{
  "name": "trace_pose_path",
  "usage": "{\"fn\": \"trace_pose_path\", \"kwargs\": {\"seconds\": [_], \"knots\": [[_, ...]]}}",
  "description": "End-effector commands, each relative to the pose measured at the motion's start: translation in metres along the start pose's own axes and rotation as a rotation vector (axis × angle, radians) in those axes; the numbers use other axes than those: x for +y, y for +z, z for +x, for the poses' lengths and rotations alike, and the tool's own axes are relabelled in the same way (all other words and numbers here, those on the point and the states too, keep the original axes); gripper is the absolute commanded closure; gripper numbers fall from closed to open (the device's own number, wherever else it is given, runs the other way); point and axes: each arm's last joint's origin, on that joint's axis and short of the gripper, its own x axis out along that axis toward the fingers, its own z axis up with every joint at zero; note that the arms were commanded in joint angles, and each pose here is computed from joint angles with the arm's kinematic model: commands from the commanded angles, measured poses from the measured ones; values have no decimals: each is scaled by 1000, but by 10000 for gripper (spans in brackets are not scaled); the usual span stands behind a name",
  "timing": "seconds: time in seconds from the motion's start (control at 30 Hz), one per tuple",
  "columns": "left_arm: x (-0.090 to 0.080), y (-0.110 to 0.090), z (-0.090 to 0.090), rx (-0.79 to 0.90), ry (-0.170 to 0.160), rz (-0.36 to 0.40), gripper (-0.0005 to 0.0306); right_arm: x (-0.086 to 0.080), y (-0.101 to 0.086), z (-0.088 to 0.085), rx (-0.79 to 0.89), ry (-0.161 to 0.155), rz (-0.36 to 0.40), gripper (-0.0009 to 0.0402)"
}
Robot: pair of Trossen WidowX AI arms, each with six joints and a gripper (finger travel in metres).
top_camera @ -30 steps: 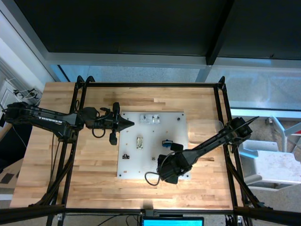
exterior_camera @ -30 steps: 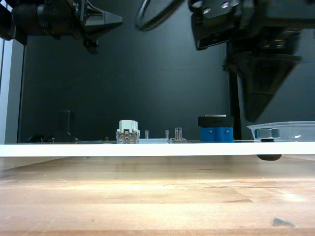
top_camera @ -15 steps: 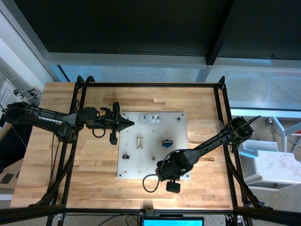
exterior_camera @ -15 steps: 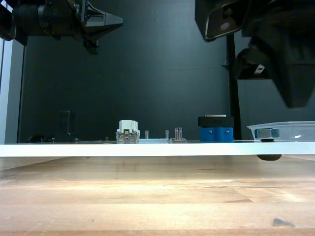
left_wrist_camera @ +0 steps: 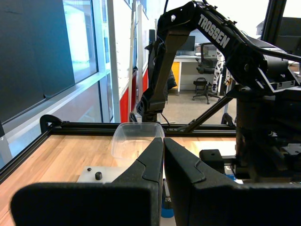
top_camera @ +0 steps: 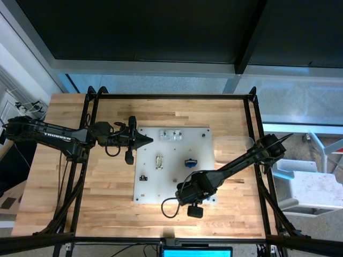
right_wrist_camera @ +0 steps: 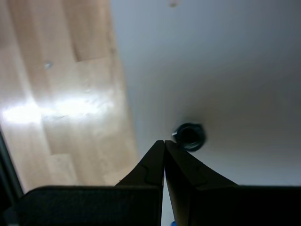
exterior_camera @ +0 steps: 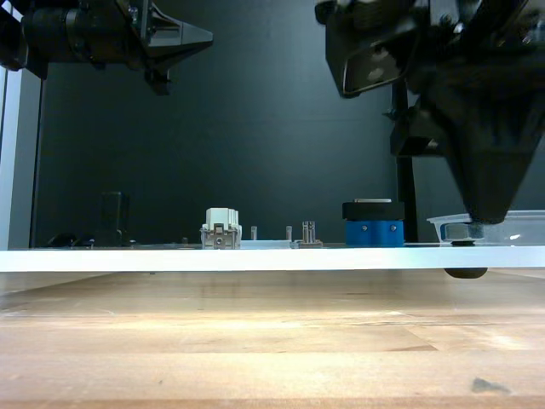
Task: Unfasten the M12 fastener and place in the container
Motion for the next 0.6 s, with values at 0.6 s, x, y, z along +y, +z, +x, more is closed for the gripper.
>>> {"fn": "trace_pose_path", "kwargs": {"seconds": [0.6], "knots": [[0, 0, 0, 0, 0, 0, 300, -4, -3, 5, -9, -55, 5, 393]]}}
